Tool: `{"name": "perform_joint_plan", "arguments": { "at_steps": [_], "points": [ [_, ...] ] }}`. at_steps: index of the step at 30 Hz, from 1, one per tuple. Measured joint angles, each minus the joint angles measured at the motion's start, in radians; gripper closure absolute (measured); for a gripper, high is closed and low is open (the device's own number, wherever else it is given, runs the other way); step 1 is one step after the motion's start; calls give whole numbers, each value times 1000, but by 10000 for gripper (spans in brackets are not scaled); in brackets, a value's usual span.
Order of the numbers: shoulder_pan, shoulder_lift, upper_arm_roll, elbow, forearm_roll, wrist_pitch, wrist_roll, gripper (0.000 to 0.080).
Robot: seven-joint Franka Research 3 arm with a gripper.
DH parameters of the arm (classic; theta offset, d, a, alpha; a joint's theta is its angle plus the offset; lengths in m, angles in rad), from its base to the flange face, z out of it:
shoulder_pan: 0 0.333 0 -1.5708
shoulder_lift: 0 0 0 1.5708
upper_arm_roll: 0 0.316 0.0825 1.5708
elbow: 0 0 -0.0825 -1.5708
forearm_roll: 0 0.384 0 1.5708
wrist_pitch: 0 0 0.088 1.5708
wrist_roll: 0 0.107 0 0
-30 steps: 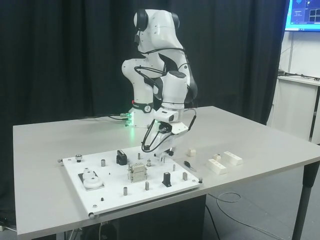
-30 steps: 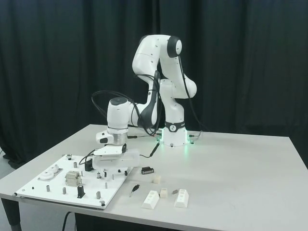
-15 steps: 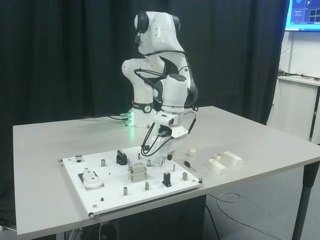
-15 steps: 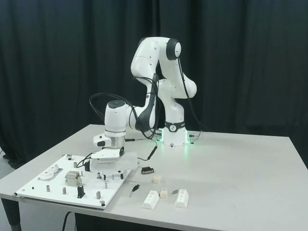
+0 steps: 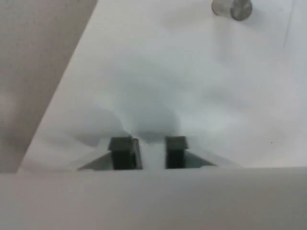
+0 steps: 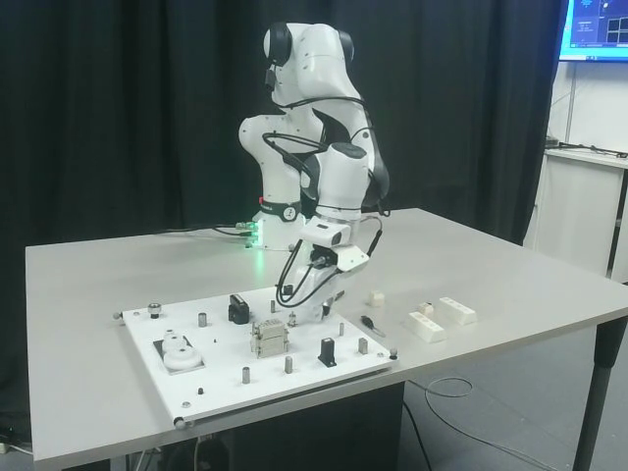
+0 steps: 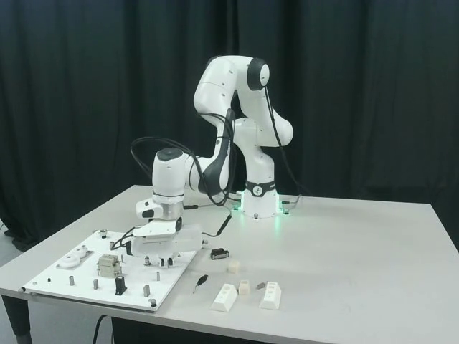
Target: Remove round peg 1.
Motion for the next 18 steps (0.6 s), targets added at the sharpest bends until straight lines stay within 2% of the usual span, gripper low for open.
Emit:
{"name": "perform_joint_plan", "arguments": {
  "at_steps": [5,6,14,15,18],
  "points": [
    [6,0,1,3,0,-21,-1,626],
    [7,0,1,3,0,-23,-1,754],
    [8,0,-1,4,0,-28,-7,754],
    [8,0,-1,4,0,-29,-12,780],
    [8,-1,-1,4,0,-29,-29,780]
  ]
}}
